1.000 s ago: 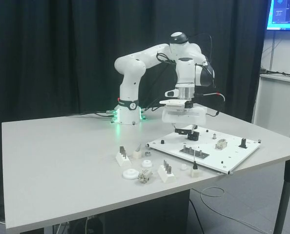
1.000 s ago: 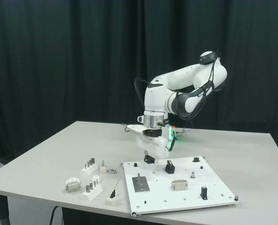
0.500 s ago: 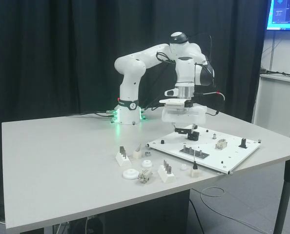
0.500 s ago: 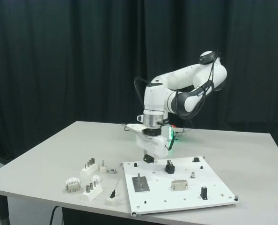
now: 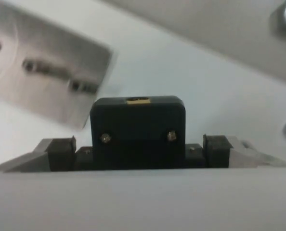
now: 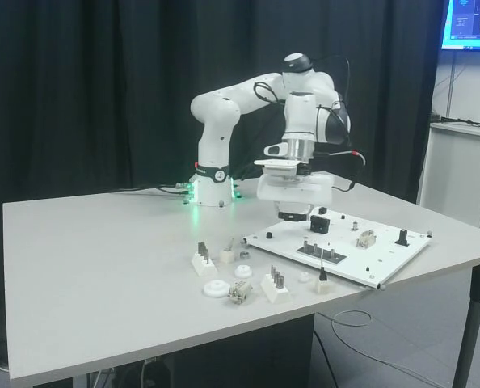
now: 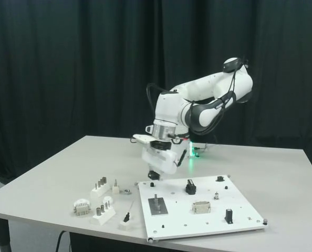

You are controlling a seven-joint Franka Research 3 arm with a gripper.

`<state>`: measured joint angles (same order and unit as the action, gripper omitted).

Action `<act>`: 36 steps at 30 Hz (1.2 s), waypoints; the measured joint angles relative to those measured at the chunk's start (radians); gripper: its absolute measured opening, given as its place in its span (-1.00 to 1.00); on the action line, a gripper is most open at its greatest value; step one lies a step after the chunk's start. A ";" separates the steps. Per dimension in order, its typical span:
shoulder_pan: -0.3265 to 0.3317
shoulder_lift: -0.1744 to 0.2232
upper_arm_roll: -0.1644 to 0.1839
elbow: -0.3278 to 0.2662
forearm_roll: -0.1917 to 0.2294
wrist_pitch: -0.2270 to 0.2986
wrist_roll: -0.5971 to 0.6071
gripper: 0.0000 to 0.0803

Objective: Place D-SUB.

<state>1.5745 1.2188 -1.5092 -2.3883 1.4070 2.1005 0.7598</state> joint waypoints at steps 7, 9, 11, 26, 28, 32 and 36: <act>-0.082 0.000 0.011 0.032 0.007 0.019 -0.056 0.43; -0.110 0.000 0.017 0.047 0.012 0.020 -0.073 0.43; -0.137 0.000 0.023 0.062 0.020 0.020 -0.088 0.43; -0.312 0.012 0.080 0.171 0.067 -0.012 -0.151 0.43; -0.330 0.020 0.084 0.184 0.074 -0.018 -0.158 0.43; -0.361 0.037 0.093 0.208 0.084 -0.032 -0.162 0.43; -0.389 0.045 0.104 0.231 0.085 -0.035 -0.163 0.43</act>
<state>1.1857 1.2643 -1.4049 -2.1568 1.4922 2.0656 0.5972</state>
